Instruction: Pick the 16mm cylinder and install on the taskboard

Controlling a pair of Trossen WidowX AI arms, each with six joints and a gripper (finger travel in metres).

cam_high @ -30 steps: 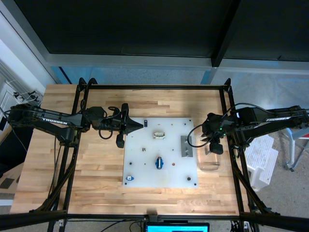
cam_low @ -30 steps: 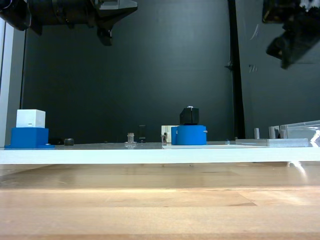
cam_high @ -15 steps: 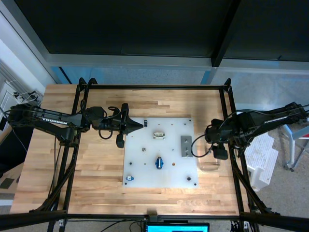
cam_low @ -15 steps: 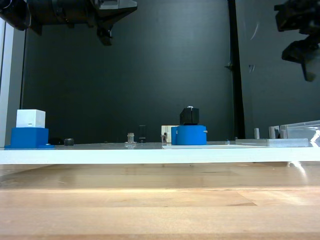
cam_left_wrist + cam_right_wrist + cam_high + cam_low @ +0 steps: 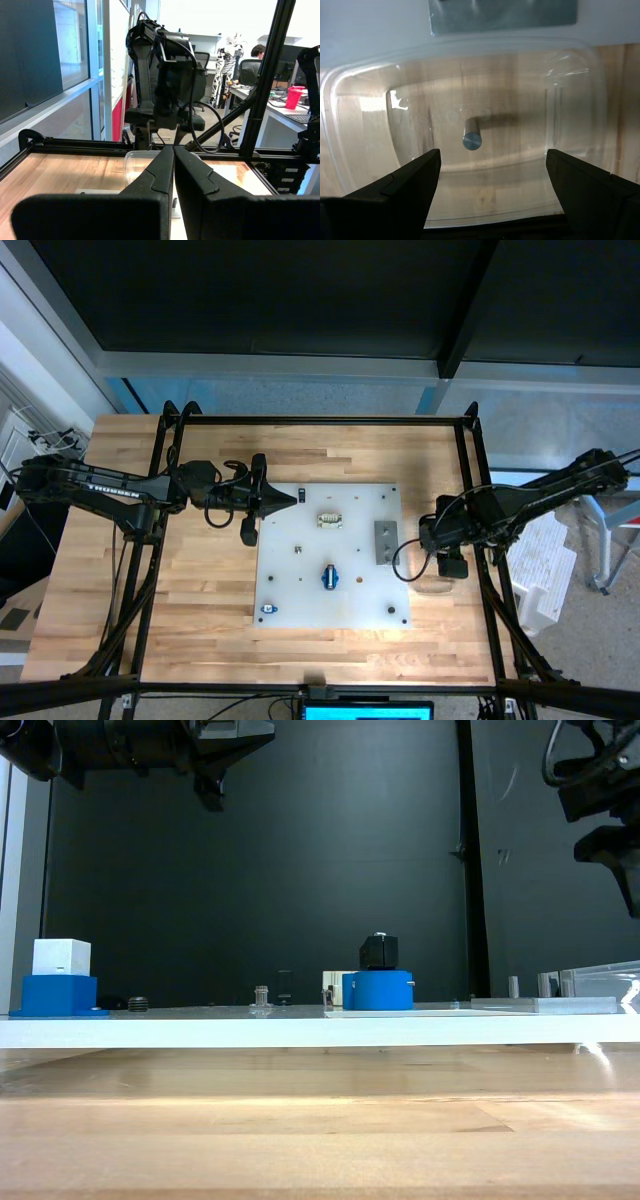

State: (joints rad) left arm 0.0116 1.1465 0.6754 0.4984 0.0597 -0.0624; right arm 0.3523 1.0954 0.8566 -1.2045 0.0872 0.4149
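Lowered, the right gripper (image 5: 492,151) gapes wide over the 16mm cylinder (image 5: 472,139) in the clear tray (image 5: 360,100). Left gripper (image 5: 173,148), pinched closed, hovers at the taskboard's (image 5: 300,580) far-left corner.

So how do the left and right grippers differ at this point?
The left gripper is shut, fingers pressed together; the right gripper is wide open. The left gripper points level across the table by the taskboard's far left corner; the right gripper points down into the clear tray off the board's right edge, framing the 16mm cylinder lying there. Both are black, and neither holds anything.
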